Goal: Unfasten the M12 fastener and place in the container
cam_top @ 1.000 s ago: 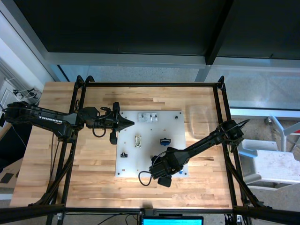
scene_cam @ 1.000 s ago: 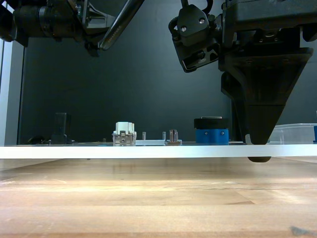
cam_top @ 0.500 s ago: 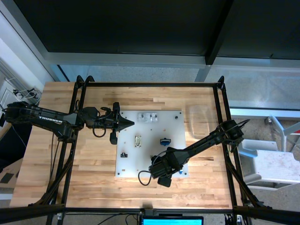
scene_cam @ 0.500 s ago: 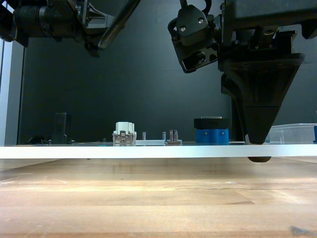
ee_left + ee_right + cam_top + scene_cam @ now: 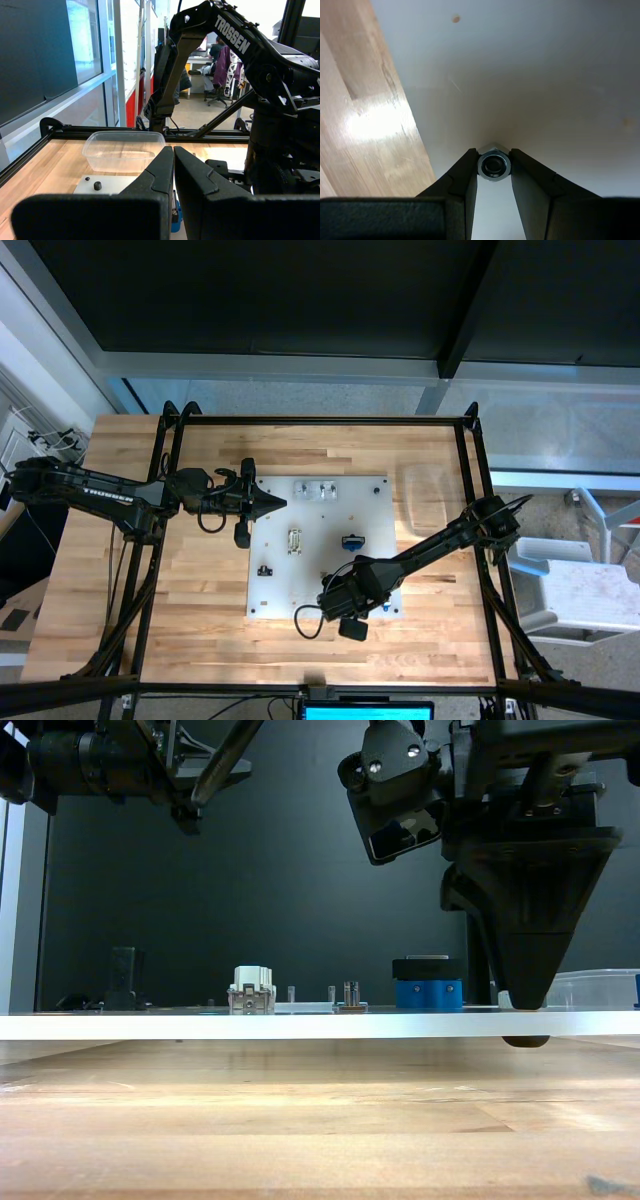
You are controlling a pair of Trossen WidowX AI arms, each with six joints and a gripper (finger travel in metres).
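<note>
Only the right wrist has rolled slightly since a second ago. Left gripper (image 5: 282, 503) hangs parked, fingers together, empty. Right gripper (image 5: 493, 157) points straight down at the board (image 5: 275, 590), clamped on the silver nut (image 5: 494, 166). I cannot tell whether it is still on its stud. Unscrewing seems in hand. Next, more turns, lift, then carry it beyond and right to the empty container (image 5: 427, 495).

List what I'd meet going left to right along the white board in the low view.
Dark block → white connector → small metal connector → blue-and-black round part → right pincer, down at the board and shut on the M12 nut → clear container. The left pincer, shut, hangs high above the board's left part.
</note>
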